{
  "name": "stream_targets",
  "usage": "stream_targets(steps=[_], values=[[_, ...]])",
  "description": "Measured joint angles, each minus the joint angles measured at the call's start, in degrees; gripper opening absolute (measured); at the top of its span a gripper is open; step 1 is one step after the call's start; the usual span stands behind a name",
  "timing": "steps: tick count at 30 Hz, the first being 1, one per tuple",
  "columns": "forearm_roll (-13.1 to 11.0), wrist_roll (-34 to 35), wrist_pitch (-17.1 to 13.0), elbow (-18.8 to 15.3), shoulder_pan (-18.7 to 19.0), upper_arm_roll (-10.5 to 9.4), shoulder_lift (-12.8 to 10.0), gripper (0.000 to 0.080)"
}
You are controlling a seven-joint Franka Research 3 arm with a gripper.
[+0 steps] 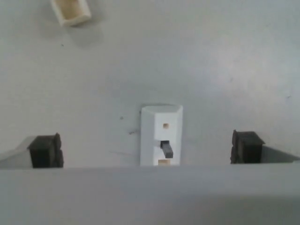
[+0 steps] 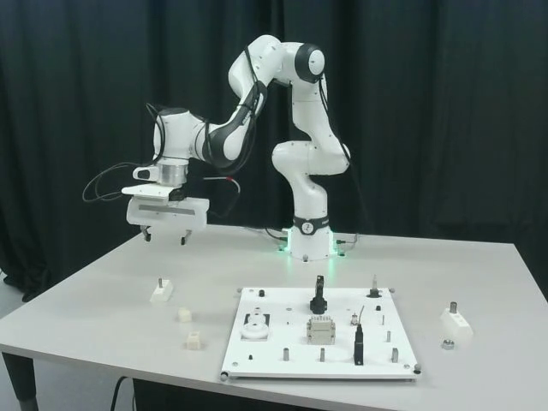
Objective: Pick square peg 2.
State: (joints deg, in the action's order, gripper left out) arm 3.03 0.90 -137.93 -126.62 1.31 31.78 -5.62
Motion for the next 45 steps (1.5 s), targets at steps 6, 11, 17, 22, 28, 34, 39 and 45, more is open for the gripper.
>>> stream_targets(steps=[6,11,17,22,28,34,39,45], values=[[-2.3,-1.9,-1.9,-1.0,-1.2,0.55,-0.4,0.08],[-4.3,-2.5,-2.7,-1.4,-2.2,1.03,-0.8,0.08],[-8.1,-2.4,-4.5,-2.1,-3.4,1.57,-1.3,0.08],[-10.4,-2.4,-5.7,-2.6,-4.3,1.7,-1.7,0.08],[-11.3,-2.4,-6.0,-2.6,-4.8,1.71,-2.4,0.08],[-11.4,-2.4,-6.5,-2.6,-4.9,1.71,-3.2,0.08],[-11.5,-2.7,-6.8,-2.6,-4.8,1.63,-3.9,0.08],[-11.8,-6.0,-7.4,-2.5,-4.8,1.31,-5.1,0.08]])
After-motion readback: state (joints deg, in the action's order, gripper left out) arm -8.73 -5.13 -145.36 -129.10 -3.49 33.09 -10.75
